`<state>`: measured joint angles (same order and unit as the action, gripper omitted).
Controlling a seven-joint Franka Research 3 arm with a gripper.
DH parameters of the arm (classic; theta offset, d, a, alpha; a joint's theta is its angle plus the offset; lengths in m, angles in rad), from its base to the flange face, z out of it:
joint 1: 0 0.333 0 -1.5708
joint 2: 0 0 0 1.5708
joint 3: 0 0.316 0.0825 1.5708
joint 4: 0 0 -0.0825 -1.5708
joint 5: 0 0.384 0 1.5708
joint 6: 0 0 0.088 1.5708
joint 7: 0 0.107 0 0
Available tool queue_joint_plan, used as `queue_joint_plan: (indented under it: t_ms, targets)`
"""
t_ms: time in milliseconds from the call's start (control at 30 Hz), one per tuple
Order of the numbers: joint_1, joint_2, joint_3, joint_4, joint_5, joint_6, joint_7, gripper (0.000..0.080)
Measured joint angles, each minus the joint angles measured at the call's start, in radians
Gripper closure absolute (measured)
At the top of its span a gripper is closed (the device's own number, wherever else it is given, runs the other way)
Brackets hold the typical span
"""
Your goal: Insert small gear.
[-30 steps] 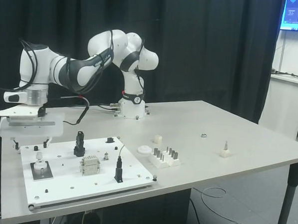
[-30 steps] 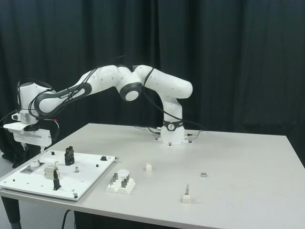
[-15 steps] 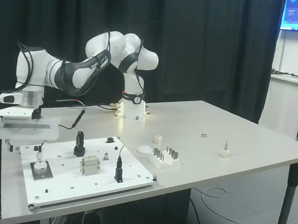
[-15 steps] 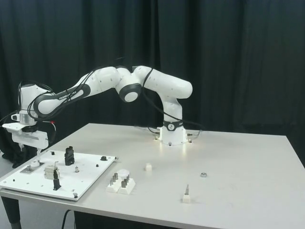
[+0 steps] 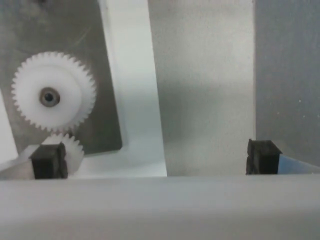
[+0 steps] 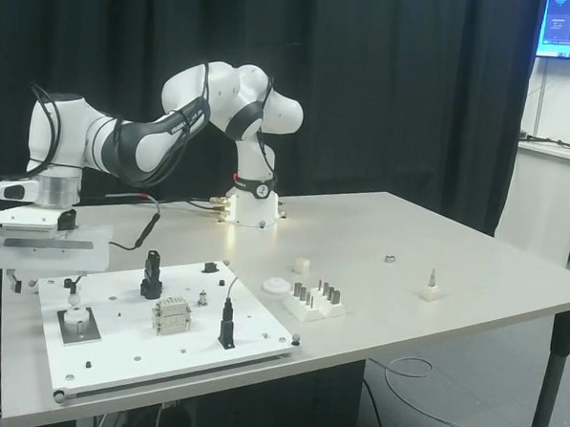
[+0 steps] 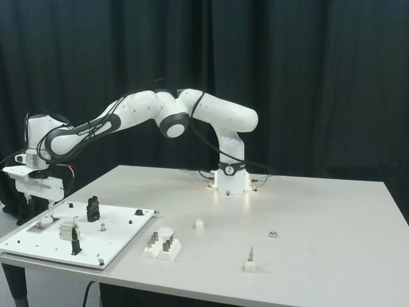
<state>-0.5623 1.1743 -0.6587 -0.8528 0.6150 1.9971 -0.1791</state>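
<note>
Seating looks done: the small white toothed gear (image 5: 67,146) sits meshed against the large white gear (image 5: 52,90) on the grey metal plate (image 5: 100,75). The gripper (image 5: 155,160) hangs wide open and empty; one black fingertip (image 5: 48,161) overlaps the small gear. Next I would lift clear. Only the room views show the white assembly board (image 6: 154,336) on the grey surface (image 6: 407,258).

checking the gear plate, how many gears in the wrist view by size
large gear: 1
small gear: 1
total: 2
</note>
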Motion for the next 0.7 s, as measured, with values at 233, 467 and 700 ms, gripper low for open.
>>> queue_joint_plan:
  t_ms: [233, 467, 700]
  targets:
    - [-0.003, 0.010, 0.003, 0.000, 0.001, 0.019, 0.000, 0.0003]
    - [-0.008, 0.012, 0.008, 0.002, 0.003, 0.029, 0.000, 0.0003]
    - [-0.008, 0.010, 0.003, 0.003, 0.003, 0.032, 0.000, 0.0003]
